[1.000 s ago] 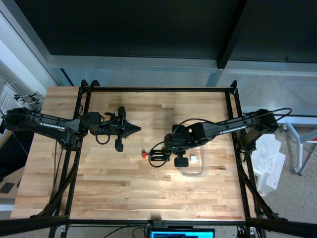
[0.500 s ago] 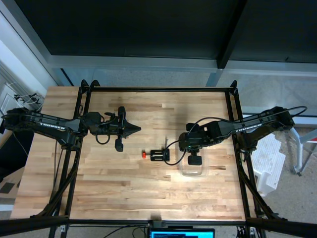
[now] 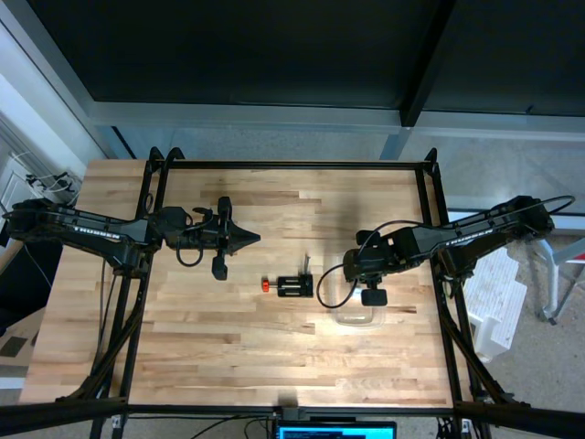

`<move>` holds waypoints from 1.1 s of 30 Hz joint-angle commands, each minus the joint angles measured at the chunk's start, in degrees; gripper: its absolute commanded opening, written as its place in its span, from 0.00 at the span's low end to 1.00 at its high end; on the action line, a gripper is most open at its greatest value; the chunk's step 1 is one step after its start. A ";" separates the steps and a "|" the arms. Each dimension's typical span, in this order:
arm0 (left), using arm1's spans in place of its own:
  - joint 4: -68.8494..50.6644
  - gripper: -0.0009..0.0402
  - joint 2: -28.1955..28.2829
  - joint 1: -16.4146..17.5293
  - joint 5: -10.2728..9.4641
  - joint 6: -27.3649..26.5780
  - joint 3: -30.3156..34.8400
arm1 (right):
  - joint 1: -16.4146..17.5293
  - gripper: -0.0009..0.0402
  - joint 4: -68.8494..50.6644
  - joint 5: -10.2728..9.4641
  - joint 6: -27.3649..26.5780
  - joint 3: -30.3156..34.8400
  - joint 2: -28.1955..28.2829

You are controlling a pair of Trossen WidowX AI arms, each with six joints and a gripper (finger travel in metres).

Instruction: Remove the USB-C connector from taskboard and place in the container

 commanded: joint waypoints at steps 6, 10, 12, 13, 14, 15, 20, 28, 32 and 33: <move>0.02 0.02 0.00 0.02 0.02 0.00 0.00 | 0.15 0.02 -0.39 0.00 0.46 -1.99 -0.50; 0.00 0.02 0.02 0.00 0.02 0.00 0.00 | 0.20 0.02 -0.39 0.04 0.44 -2.05 -0.50; 0.02 0.02 0.00 0.00 0.02 0.00 0.00 | 0.22 0.02 -0.42 0.04 0.44 -2.05 -0.50; 0.02 0.02 0.02 0.00 0.02 0.00 0.00 | 0.22 0.02 -0.42 0.02 0.44 -2.05 -0.50; 0.02 0.02 0.00 0.00 0.02 0.00 0.00 | 0.24 0.02 -0.42 0.02 0.44 -2.05 -0.50; 0.00 0.02 0.00 0.00 0.02 0.00 0.00 | 0.24 0.02 -0.42 0.02 0.44 -2.05 -0.50; 0.02 0.02 0.00 0.00 0.02 0.00 0.00 | 0.28 0.07 -0.37 0.00 0.48 -1.92 -0.50; 0.02 0.02 0.00 0.02 0.02 0.00 0.00 | 0.37 0.29 -0.35 0.04 1.55 -1.95 -0.50; 0.02 0.02 0.00 0.00 0.02 0.00 0.00 | 0.48 0.37 -0.22 1.07 2.21 -1.95 -0.50; 0.02 0.02 0.00 0.02 0.02 0.00 0.00 | 0.48 0.39 -0.20 1.07 2.43 -1.95 -0.50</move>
